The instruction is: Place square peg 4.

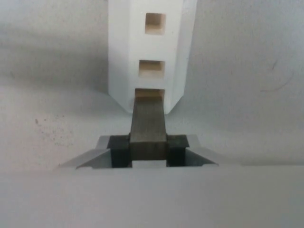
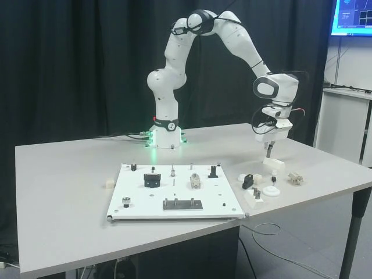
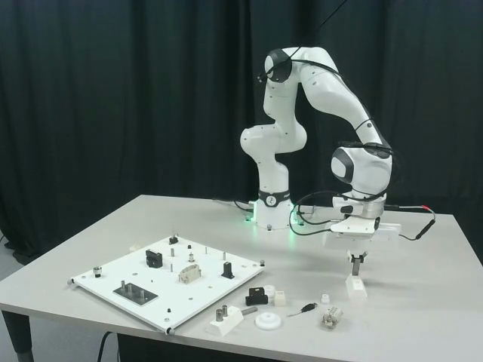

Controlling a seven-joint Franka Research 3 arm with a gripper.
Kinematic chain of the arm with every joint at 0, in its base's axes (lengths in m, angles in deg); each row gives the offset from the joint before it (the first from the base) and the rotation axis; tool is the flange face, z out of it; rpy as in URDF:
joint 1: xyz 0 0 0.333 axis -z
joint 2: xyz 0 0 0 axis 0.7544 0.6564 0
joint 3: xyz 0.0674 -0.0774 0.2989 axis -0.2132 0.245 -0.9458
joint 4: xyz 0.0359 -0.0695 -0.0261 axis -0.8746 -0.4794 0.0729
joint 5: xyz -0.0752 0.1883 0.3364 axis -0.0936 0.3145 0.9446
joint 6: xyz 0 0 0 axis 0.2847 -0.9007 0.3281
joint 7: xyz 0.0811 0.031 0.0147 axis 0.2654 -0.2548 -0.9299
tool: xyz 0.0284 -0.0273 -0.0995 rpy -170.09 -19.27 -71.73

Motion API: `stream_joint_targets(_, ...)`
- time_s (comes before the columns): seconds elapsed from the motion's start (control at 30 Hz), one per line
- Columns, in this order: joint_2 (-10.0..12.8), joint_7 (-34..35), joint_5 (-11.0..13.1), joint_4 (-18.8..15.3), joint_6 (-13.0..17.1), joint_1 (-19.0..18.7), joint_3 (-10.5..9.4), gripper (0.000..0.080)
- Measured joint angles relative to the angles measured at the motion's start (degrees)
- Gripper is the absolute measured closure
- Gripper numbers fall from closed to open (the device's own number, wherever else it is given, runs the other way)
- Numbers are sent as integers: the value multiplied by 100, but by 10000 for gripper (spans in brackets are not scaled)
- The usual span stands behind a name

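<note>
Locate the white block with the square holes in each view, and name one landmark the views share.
Wrist view: white block straight ahead of the fingertips, the grey peg reaching its nearest hole.
First room view: block directly under the gripper.
Second room view: block under the gripper.
Shared landmark: the held peg.

One white robot arm (image 3: 317, 98) stands on one grey desk (image 3: 423, 249). One white board (image 3: 200, 294) lies on the desk. One white block (image 1: 147, 52) shows three square holes in a row, and one square peg (image 1: 148, 126) sits at the third. One white gear (image 3: 267, 321) lies near the board.
</note>
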Motion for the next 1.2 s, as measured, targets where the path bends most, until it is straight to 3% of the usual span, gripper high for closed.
stream_joint_targets(0.83,8,255,-3,0,87,-1,1,649)
stream_joint_targets(1.2,15,-58,-34,2,146,-35,-10,649)
